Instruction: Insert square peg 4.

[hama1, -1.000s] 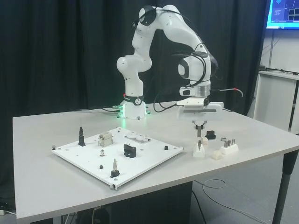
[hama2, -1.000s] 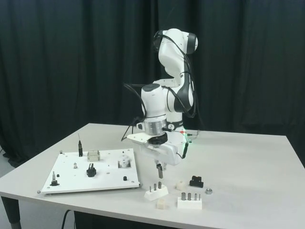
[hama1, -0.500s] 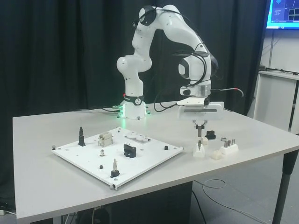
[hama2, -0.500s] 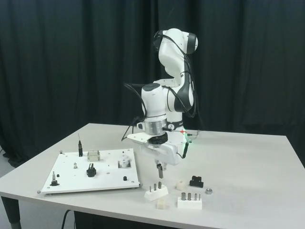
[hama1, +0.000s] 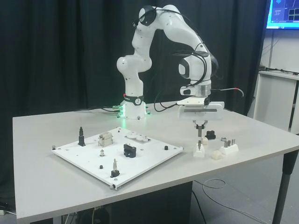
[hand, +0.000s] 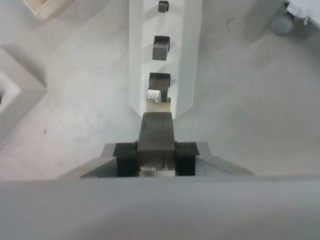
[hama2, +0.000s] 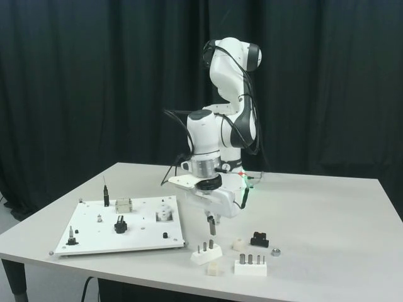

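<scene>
Change: almost none is noted against the frame a second ago; the arm is held in the same pose over the small holder.
Gripper [hand: 157, 172]: closed on the square peg [hand: 156, 131], which is pinched between the two black fingertips [hand: 125, 157].
Peg look: a grey, square-section bar, hung upright from the jaws, its lower end just above the holder.
Peg place: over the near end of the white peg holder [hand: 187, 60]; two more grey pegs are seen standing in the holder's row beyond it.
Holder, room views: a small white block [hama2: 206, 253] set on the table beside the white board [hama2: 141, 242], under the gripper [hama2: 210, 219].
Nearby: a second white block with pegs [hama2: 250, 267] and a black part [hama2: 259, 239].
Surface: grey table [hama1: 42, 186].
Room: black curtain behind; green light at the arm's base [hama1: 122, 108].
</scene>
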{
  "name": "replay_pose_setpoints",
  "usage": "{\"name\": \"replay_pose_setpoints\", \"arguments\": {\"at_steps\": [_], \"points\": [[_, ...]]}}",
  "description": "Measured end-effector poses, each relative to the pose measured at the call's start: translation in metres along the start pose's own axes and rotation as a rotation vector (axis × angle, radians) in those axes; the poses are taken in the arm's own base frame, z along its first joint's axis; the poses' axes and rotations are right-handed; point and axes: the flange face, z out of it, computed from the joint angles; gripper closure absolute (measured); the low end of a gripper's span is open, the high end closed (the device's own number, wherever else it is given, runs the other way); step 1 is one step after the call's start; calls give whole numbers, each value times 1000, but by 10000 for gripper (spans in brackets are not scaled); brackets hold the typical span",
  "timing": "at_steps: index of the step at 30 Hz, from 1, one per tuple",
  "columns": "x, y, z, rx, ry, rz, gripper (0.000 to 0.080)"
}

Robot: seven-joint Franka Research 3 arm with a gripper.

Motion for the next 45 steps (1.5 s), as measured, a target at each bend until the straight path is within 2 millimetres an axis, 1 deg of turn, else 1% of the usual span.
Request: {"name": "replay_pose_setpoints", "arguments": {"at_steps": [11, 15, 18, 25, 33, 42, 45], "points": [[2, -2, -3, 6, 10, -6, 650], [9, -5, -9, 11, 43, -19, 650], [18, -8, -17, 16, 78, -15, 650], [46, -12, -37, 24, 173, -41, 650], [84, -11, -65, 21, 270, -59, 650], [131, -2, -94, 4, 353, -109, 650], [148, 2, -103, 5, 366, -94, 650]]}}
